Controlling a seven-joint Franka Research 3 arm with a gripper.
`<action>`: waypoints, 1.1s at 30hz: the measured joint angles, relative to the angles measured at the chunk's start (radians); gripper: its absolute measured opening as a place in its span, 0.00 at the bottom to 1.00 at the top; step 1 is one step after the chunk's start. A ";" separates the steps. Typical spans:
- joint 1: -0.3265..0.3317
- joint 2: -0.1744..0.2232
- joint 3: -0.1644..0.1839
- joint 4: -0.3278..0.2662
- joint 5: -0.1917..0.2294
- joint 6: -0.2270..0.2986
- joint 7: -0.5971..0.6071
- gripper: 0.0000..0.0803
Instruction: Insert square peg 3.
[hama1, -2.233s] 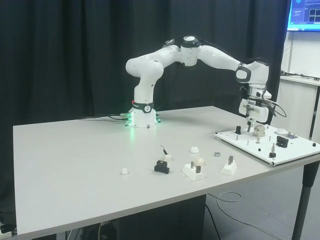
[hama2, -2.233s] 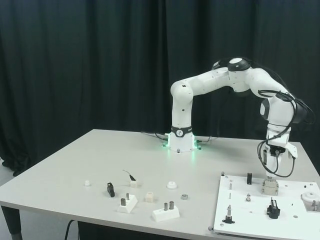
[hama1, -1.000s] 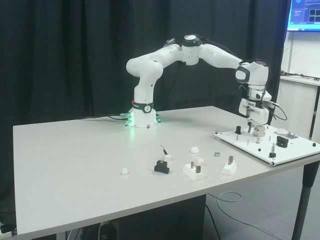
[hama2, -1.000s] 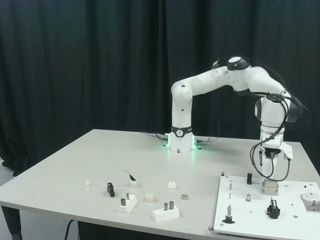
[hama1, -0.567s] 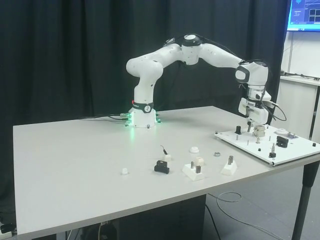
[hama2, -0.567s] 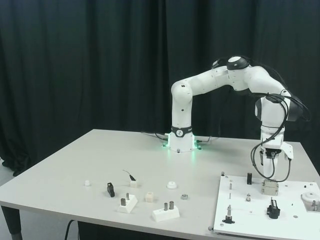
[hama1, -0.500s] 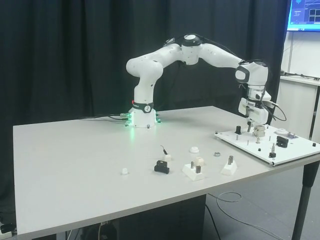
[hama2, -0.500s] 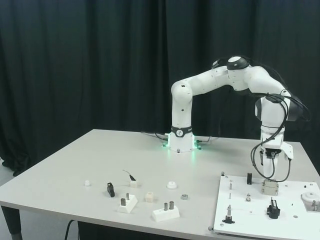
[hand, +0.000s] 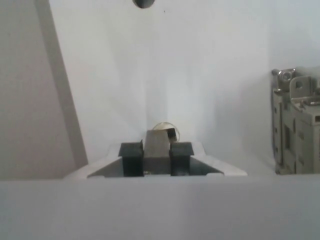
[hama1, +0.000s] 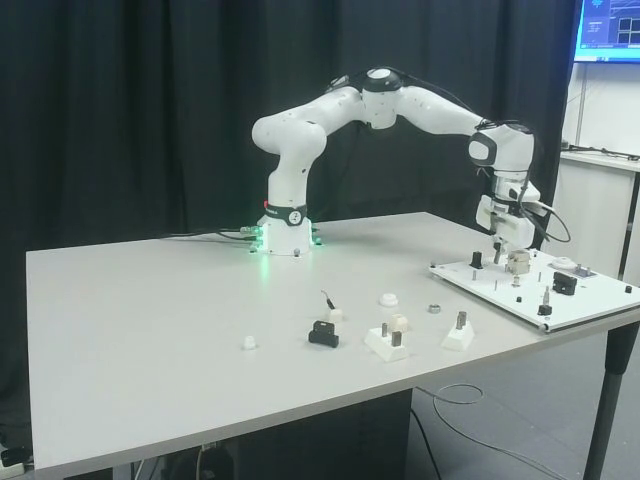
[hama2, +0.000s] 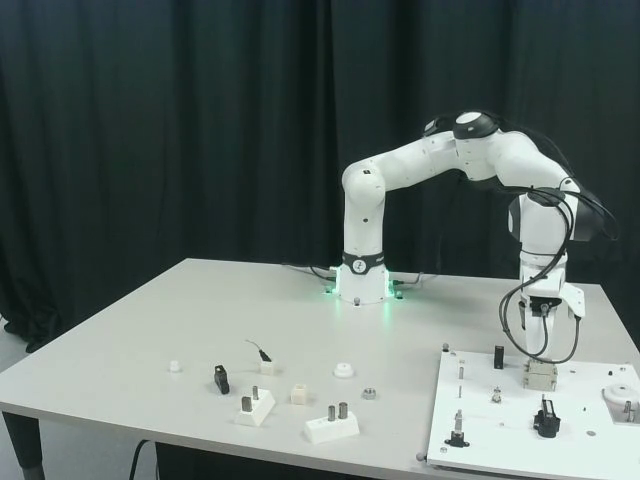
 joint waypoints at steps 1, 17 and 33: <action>0.000 -0.001 0.000 -0.001 0.000 0.000 0.000 0.14; 0.003 -0.002 0.001 -0.016 0.023 0.025 0.000 0.14; 0.013 -0.004 -0.001 -0.030 0.027 0.036 0.005 0.14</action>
